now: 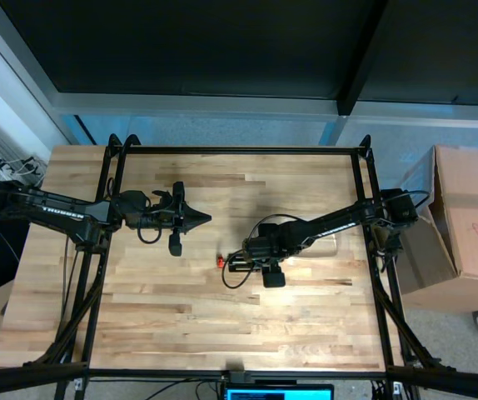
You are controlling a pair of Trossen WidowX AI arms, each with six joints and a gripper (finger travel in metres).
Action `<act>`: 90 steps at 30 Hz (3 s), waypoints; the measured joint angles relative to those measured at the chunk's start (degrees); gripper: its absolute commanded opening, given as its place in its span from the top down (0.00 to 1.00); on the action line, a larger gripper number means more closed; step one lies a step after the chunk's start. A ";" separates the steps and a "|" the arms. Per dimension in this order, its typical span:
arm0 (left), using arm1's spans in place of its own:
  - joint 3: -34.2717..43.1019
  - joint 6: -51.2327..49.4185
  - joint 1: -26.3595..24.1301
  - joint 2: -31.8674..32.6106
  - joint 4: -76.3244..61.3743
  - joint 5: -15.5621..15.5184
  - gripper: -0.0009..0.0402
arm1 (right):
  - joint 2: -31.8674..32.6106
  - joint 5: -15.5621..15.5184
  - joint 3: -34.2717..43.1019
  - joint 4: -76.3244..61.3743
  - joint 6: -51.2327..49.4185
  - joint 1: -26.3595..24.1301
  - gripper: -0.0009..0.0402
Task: Remove the USB-C connector from the USB-C receptacle and place in the container
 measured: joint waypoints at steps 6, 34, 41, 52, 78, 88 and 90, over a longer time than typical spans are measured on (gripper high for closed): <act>-0.02 -0.02 0.00 0.00 0.00 -0.02 0.98 | 0.26 -0.07 -0.87 1.81 -0.96 -0.74 0.55; 0.00 -0.02 0.00 0.02 0.00 -0.02 0.98 | -2.80 -0.11 0.35 -2.95 3.58 -1.42 0.98; 0.00 0.00 0.00 0.00 0.00 0.00 0.98 | -7.65 -0.04 3.87 -5.44 6.34 -1.46 0.98; -0.02 0.00 0.00 0.02 0.00 -0.02 0.98 | -12.96 -2.21 6.91 -11.85 2.16 -3.10 0.98; 0.00 -0.02 0.00 0.00 0.00 0.00 0.98 | -26.12 -2.56 -17.03 -12.02 -3.15 -8.04 0.92; 0.00 0.00 0.00 0.02 0.00 -0.02 0.98 | -26.12 -2.03 -18.84 -10.75 -2.45 -8.11 0.58; 0.00 -0.02 0.00 0.02 0.00 0.00 0.98 | -26.12 -2.01 -18.60 -10.71 -2.23 -8.11 0.54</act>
